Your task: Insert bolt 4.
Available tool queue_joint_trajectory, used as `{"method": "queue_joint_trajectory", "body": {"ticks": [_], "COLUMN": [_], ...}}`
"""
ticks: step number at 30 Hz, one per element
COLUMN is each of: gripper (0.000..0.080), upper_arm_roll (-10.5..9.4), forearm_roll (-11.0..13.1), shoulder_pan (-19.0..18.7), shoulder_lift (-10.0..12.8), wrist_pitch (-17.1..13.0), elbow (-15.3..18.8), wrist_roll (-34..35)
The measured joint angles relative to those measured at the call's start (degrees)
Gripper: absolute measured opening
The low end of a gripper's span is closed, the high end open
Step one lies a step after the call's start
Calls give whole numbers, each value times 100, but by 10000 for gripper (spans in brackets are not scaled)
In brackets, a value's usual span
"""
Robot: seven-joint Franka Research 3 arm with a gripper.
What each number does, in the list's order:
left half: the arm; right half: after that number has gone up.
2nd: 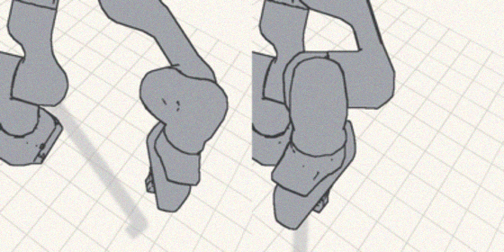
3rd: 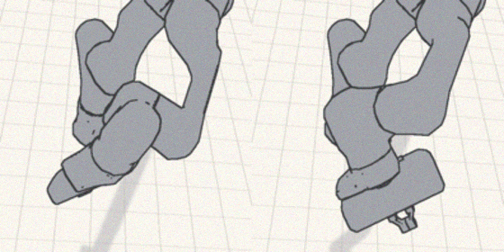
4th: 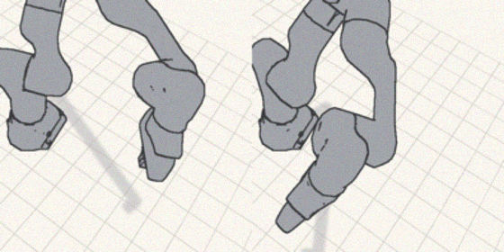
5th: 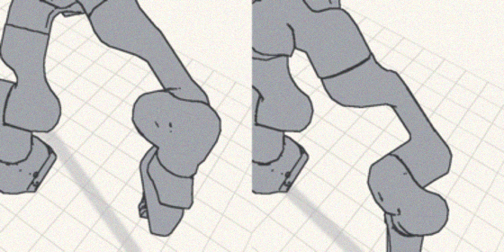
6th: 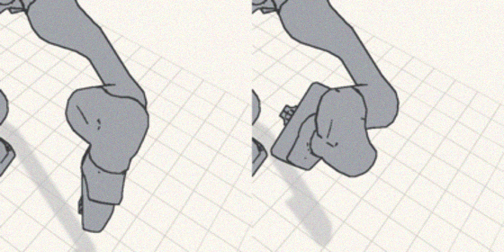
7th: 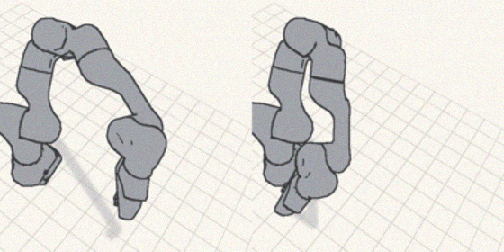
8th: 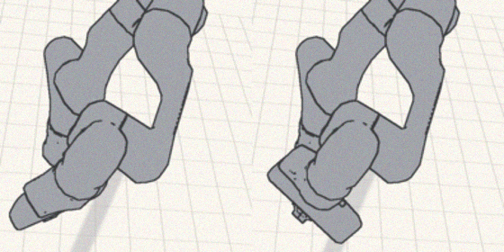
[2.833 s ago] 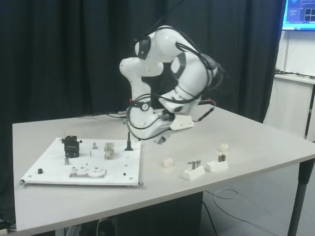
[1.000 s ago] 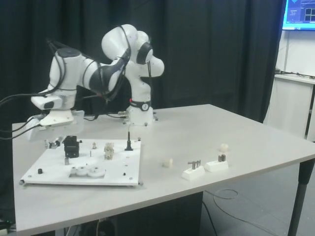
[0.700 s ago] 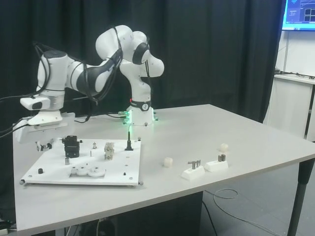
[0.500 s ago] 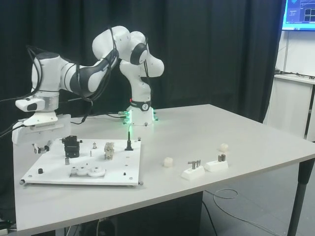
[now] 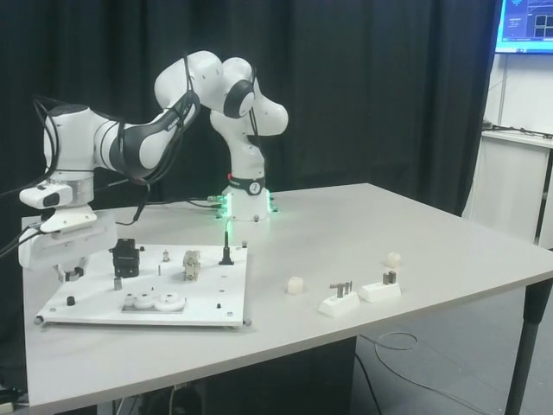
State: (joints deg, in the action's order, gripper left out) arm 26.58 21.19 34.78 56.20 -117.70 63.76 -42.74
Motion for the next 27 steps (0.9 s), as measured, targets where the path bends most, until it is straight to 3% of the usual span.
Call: {"method": "queue_joint_trajectory", "body": {"ticks": [27], "gripper": [225], "upper_arm_roll": [-1], "forearm_roll": [243], "shoulder_pan": [36], "shoulder_lift": [287], "wrist_pitch": [-219], "elbow": [-111], "wrist_roll": [-633]}}
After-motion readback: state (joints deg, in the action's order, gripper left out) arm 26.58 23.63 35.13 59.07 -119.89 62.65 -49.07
